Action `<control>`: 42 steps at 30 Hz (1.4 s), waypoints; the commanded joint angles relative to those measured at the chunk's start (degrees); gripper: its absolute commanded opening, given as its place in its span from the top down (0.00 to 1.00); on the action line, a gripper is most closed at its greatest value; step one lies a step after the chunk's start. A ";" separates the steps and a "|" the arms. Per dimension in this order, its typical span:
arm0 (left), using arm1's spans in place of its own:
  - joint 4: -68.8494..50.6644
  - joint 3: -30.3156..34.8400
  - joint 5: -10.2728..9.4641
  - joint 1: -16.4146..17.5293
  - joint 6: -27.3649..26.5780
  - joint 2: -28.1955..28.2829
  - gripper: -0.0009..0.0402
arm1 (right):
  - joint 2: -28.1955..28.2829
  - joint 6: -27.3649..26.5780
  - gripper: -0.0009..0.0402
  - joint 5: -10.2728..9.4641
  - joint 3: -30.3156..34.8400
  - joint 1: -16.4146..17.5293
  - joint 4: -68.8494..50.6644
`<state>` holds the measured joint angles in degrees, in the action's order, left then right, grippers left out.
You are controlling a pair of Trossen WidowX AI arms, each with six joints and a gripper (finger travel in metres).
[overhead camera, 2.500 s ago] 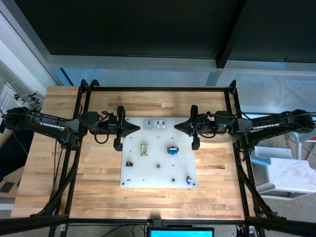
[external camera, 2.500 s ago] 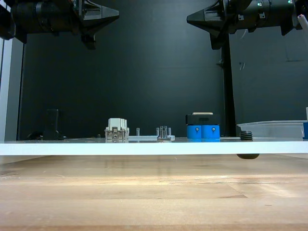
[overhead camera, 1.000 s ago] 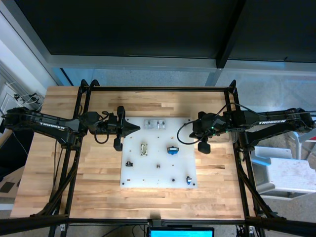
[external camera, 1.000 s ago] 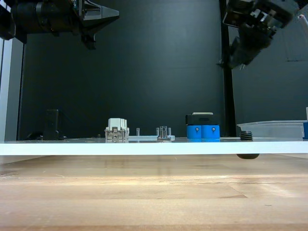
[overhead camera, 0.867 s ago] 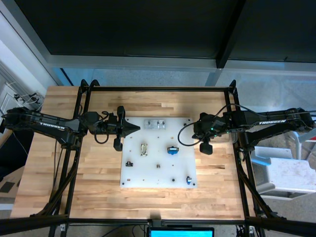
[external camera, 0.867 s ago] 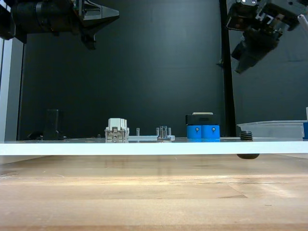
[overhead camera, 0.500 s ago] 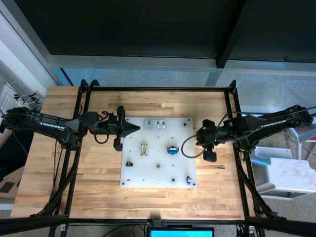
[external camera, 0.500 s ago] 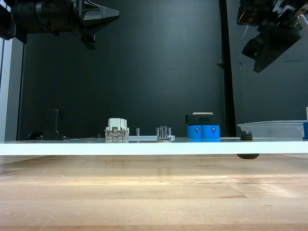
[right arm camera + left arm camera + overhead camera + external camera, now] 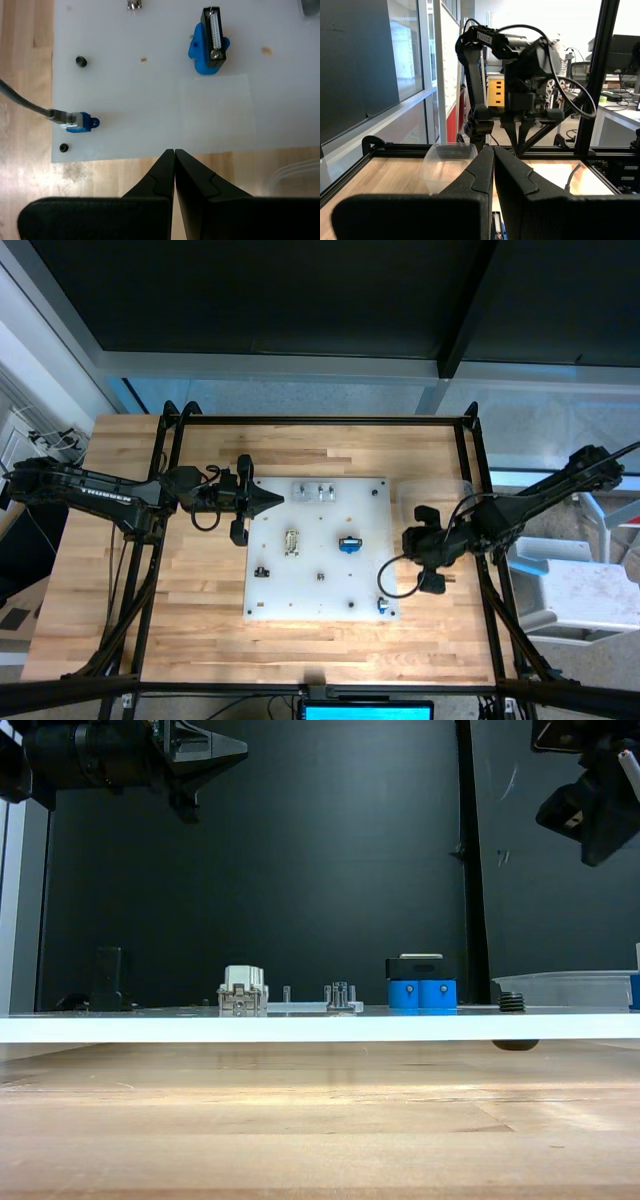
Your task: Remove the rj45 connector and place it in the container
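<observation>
Grey rj45 connector (image 9: 62,118) sits socketed, right gripper (image 9: 174,152) near, left gripper (image 9: 493,149) afar, all fingers (image 9: 192,182) pressed together.

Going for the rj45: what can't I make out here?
rj45 connector: high view, too small to tell plug from socket.
container: high view, right arm covers part; low view, frame edge cuts it.
right gripper, jaws shut above the white board's right edge: low view, frame edge cuts it.
left gripper, jaws shut, parked over the board's left edge: fully shown.

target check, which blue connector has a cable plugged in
The small blue socket at the board's corner; the bigger blue block has none. Right hand hovers off its right edge, left hand over its left edge.
</observation>
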<state>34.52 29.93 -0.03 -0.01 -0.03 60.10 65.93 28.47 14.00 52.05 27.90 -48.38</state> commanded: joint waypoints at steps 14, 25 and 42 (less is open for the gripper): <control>0.02 0.02 0.00 0.02 0.02 0.02 0.98 | 10.23 5.66 0.98 1.68 8.04 8.72 -1.88; 0.02 0.02 0.00 0.02 0.02 0.00 0.98 | 14.27 6.25 0.65 1.01 8.50 10.40 -0.04; 0.02 0.02 0.00 0.00 0.02 0.02 0.98 | 19.10 8.09 0.43 4.07 8.44 12.26 6.12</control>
<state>34.52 29.95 -0.03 -0.01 -0.01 60.10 84.68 36.53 17.10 60.55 40.16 -42.65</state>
